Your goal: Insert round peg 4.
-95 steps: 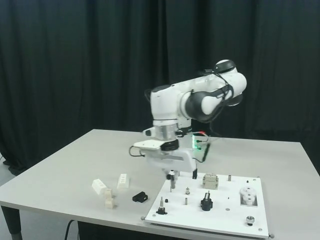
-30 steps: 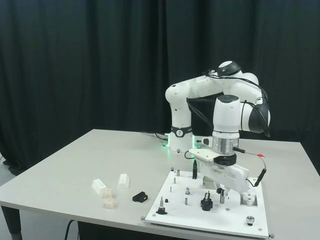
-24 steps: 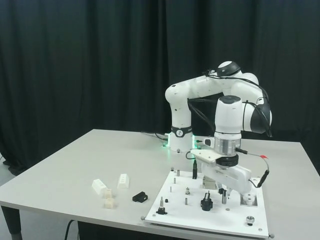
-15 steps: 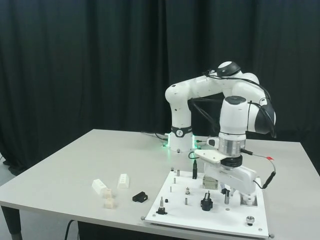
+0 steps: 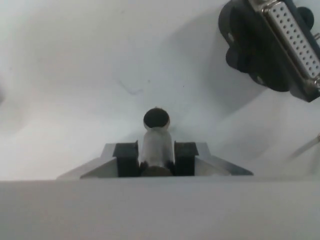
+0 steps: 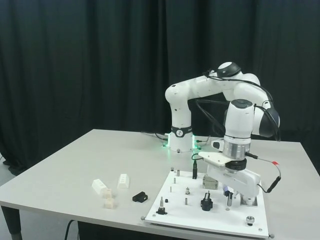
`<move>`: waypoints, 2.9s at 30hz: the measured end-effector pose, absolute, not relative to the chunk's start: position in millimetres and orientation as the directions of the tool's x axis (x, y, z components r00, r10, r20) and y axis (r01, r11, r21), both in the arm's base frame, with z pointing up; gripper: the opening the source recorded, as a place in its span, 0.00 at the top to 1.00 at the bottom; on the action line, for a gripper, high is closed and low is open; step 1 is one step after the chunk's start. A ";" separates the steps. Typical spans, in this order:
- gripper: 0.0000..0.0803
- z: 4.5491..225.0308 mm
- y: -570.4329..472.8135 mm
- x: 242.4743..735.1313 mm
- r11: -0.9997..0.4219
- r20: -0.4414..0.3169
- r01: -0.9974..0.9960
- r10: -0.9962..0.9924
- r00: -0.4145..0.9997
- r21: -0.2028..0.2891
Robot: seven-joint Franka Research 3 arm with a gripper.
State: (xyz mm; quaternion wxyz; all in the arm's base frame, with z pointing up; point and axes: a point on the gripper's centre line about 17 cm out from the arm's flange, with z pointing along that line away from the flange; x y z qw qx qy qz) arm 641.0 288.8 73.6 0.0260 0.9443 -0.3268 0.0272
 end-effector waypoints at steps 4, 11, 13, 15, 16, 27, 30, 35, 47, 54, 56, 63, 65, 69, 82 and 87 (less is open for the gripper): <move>0.81 71.7 289.9 640.4 -0.775 0.067 -0.631 -0.628 0.775 0.030; 0.81 70.2 289.1 640.4 -0.768 0.065 -0.640 -0.638 0.767 0.030; 0.81 70.1 288.6 640.6 -0.766 0.065 -0.642 -0.640 0.766 0.030; 0.81 69.9 287.9 640.9 -0.764 0.065 -0.645 -0.642 0.764 0.030; 0.81 69.9 287.6 641.1 -0.762 0.065 -0.647 -0.644 0.762 0.030; 0.81 67.2 284.8 642.9 -0.757 0.059 -0.652 -0.650 0.758 0.029; 0.81 66.0 284.7 643.4 -0.757 0.056 -0.653 -0.651 0.757 0.029; 0.81 64.4 284.6 643.6 -0.757 0.053 -0.653 -0.651 0.757 0.029; 0.81 60.7 284.6 644.7 -0.757 0.051 -0.653 -0.652 0.757 0.027; 0.81 60.6 284.2 644.9 -0.756 0.051 -0.654 -0.652 0.756 0.026; 0.81 60.6 284.1 645.0 -0.756 0.051 -0.654 -0.652 0.756 0.026; 0.81 59.7 282.9 646.4 -0.755 0.053 -0.655 -0.653 0.755 0.024; 0.81 58.4 282.8 647.2 -0.755 0.054 -0.655 -0.654 0.755 0.022; 0.81 55.5 282.8 647.6 -0.755 0.053 -0.655 -0.654 0.755 0.021; 0.81 55.6 282.3 648.2 -0.755 0.054 -0.655 -0.653 0.755 0.021; 0.81 55.7 282.2 648.0 -0.755 0.053 -0.655 -0.653 0.755 0.021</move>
